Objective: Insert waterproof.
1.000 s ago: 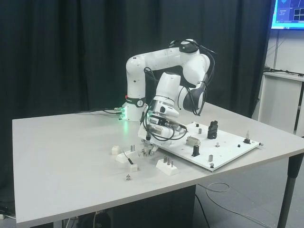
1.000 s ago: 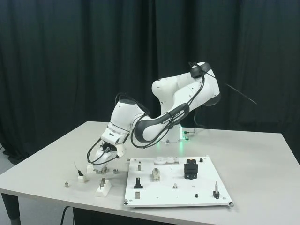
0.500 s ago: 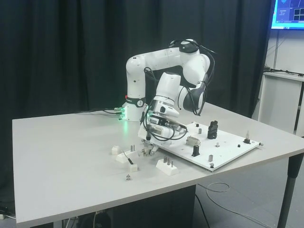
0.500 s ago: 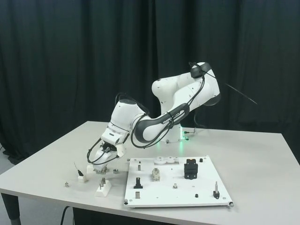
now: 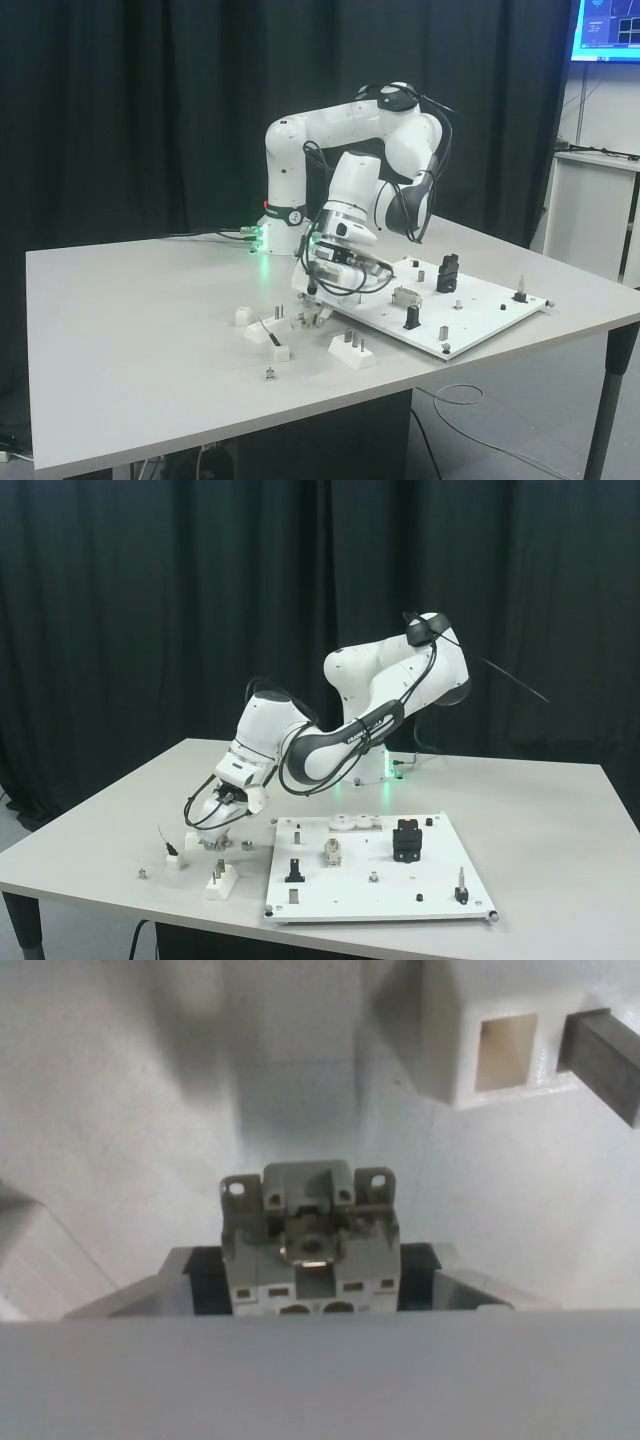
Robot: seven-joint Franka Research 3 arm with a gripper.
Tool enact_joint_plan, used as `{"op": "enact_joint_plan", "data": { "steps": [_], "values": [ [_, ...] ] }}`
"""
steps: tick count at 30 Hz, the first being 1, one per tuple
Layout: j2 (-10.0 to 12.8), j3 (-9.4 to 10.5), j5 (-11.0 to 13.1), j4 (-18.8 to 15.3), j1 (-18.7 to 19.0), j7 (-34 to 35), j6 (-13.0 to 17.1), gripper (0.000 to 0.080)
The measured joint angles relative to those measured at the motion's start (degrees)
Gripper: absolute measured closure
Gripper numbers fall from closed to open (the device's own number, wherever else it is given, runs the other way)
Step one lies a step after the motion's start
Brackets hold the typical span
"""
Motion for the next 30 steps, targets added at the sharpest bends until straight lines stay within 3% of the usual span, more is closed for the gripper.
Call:
{"op": "enact_joint_plan", "data": {
  "steps": [8, 30],
  "values": [
    [-0.01, -1.23, -1.22, -0.01, 0.60, 2.99, -1.30, 0.0486],
    [-0.93, -8.04, -11.21, -0.04, 5.61, 19.43, -12.01, 0.0486]
  ]
}}
